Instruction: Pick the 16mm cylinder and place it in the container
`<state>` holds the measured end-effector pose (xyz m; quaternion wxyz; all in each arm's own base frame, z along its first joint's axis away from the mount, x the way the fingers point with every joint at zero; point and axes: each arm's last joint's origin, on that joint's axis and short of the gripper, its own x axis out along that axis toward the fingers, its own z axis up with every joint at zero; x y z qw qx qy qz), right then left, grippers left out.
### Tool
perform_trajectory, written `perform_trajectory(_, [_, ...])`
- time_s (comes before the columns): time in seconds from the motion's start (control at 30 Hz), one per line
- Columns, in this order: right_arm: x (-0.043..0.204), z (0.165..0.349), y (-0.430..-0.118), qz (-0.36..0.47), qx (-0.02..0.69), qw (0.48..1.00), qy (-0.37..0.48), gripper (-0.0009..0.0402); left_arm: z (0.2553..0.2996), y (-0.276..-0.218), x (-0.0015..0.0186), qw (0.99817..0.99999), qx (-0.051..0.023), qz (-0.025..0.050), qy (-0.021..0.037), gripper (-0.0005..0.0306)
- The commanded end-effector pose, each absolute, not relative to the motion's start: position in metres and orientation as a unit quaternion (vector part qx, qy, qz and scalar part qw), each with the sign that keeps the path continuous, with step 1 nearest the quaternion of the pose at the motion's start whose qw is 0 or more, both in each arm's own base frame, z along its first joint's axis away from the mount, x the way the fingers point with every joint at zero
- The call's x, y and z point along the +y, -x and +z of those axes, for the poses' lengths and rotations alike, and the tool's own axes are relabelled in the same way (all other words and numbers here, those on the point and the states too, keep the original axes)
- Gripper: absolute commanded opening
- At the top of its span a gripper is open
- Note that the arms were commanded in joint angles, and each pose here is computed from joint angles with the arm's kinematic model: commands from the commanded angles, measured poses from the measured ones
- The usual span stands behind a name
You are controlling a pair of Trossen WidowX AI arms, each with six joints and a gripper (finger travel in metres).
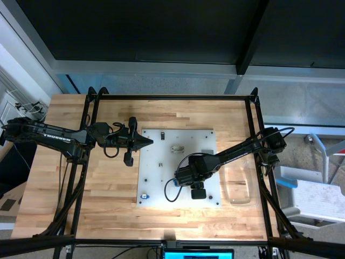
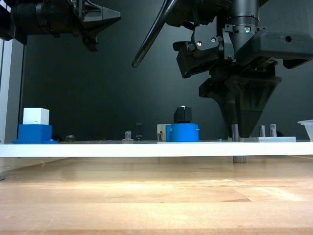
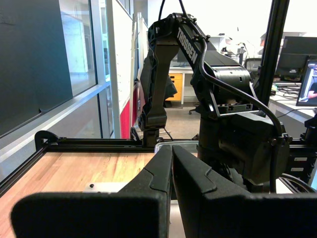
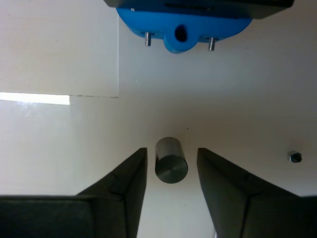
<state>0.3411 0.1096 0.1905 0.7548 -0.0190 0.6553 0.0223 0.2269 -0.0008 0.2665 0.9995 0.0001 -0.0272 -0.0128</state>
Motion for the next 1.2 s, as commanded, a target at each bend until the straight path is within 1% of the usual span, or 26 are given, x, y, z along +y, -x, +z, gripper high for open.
perform_trajectory(0.03, [0.11,0.191,-0.341,0.023,0.655,0.755,0.019,0.0102,0.2664,-0.227,-0.0008,0.99955,-0.027,-0.0128,-0.0001,0.0])
perform_trajectory(0.3, [0.11,0.192,-0.341,0.026,0.653,0.756,0.022,0.0054,0.2664,-0.227,-0.0008,0.99955,-0.027,-0.0128,-0.0001,0.0])
perform_trajectory(0.53, [0.11,0.195,-0.34,0.027,0.651,0.758,0.021,0.0028,0.2665,-0.2269,-0.0008,0.99955,-0.0272,-0.0128,-0.0001,0.0])
perform_trajectory(0.67, [0.109,0.199,-0.338,0.027,0.648,0.761,0.02,0.0023,0.2664,-0.227,-0.0008,0.99955,-0.027,-0.0128,-0.0001,0.0])
perform_trajectory(0.83, [0.108,0.208,-0.335,0.029,0.642,0.766,0.019,0.0023,0.2665,-0.2269,-0.0008,0.99955,-0.0272,-0.0128,-0.0001,0.0])
perform_trajectory(1.2, [0.103,0.236,-0.321,0.033,0.625,0.78,0.013,0.0023,0.2665,-0.2269,-0.0008,0.99955,-0.0272,-0.0128,-0.0001,0.0])
